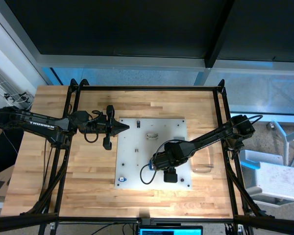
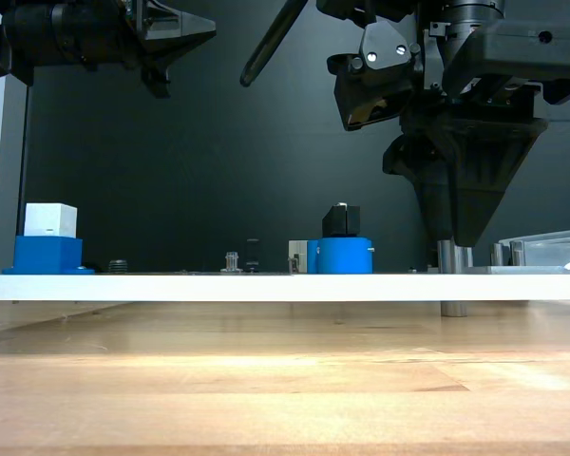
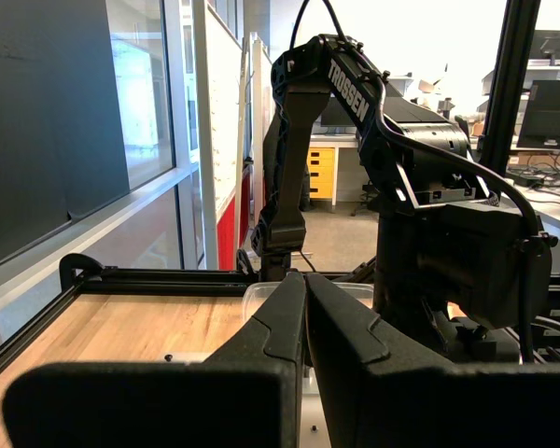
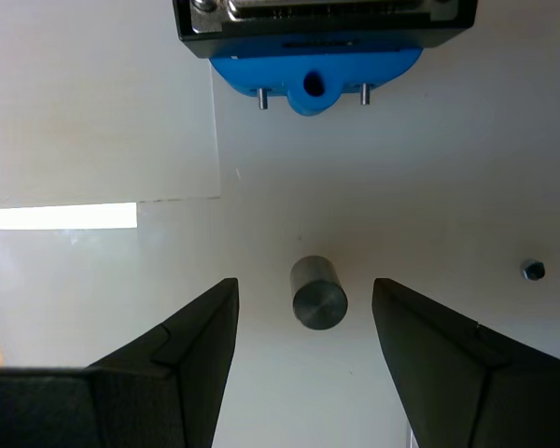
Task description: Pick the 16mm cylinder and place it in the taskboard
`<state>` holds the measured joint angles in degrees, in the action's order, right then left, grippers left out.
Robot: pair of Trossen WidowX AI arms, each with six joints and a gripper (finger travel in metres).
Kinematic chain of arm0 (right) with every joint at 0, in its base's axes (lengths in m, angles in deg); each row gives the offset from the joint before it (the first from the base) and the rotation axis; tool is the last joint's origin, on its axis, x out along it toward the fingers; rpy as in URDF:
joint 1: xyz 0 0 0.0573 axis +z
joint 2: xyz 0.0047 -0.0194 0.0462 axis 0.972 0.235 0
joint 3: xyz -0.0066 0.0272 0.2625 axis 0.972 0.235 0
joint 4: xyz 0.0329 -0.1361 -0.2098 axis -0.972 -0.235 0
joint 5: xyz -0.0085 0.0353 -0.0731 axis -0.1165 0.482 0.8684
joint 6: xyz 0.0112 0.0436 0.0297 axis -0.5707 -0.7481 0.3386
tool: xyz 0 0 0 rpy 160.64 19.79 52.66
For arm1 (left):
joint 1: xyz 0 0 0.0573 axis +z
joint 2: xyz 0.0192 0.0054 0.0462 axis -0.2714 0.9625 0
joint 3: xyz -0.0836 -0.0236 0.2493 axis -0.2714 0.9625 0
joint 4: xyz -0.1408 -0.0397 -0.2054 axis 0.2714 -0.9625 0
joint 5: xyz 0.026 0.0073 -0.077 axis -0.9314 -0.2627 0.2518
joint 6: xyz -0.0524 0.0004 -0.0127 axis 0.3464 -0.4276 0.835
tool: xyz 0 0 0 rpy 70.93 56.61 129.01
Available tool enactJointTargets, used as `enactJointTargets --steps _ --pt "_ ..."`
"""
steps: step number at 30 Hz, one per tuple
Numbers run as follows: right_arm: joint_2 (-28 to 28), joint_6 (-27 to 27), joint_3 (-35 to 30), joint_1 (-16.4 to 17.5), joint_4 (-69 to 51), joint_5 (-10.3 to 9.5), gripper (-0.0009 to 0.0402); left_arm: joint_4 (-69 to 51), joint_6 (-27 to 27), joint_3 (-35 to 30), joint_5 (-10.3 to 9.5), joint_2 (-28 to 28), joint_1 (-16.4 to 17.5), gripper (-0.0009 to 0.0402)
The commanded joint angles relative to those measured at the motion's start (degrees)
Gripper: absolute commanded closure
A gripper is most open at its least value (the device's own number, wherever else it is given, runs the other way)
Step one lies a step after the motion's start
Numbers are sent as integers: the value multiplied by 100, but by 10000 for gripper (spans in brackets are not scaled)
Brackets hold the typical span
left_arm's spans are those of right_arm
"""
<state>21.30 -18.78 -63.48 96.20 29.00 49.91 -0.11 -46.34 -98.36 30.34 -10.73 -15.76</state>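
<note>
Alignment decides the coming move. The 16mm cylinder stands upright on the taskboard with its long axis vertical. The right gripper points straight down over it, so the right wrist view looks onto the peg's round top face. The peg lies between the two fingers, not quite centred, with bare white board showing on either side of it. The claw is spread well wider than the peg, touching nothing and holding nothing.

In the low view the right gripper tapers down until its tips are level with about the top of the 16mm cylinder. A short grey stub shows under the edge of the taskboard in line with the peg. This suggests the peg sits in a hole, though that cannot be settled. The blue fitting lies well clear of the fingers.

The right arm is plainly the nearer one. The left gripper hangs high over the left edge of the taskboard, well apart from the peg. The fingers of the left gripper are pressed together on nothing.
</note>
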Motion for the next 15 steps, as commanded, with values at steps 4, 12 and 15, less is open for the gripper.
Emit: enactJointTargets --steps 4,12,15 --pt "-181 7 -2 0 -127 46 192 0 -2 -2 2 2 0 393" --pt "-450 7 -2 -2 -369 48 192 0 -2 -2 2 2 0 393" --pt "-538 7 -2 -4 -431 48 192 0 -2 -2 2 2 2 393"
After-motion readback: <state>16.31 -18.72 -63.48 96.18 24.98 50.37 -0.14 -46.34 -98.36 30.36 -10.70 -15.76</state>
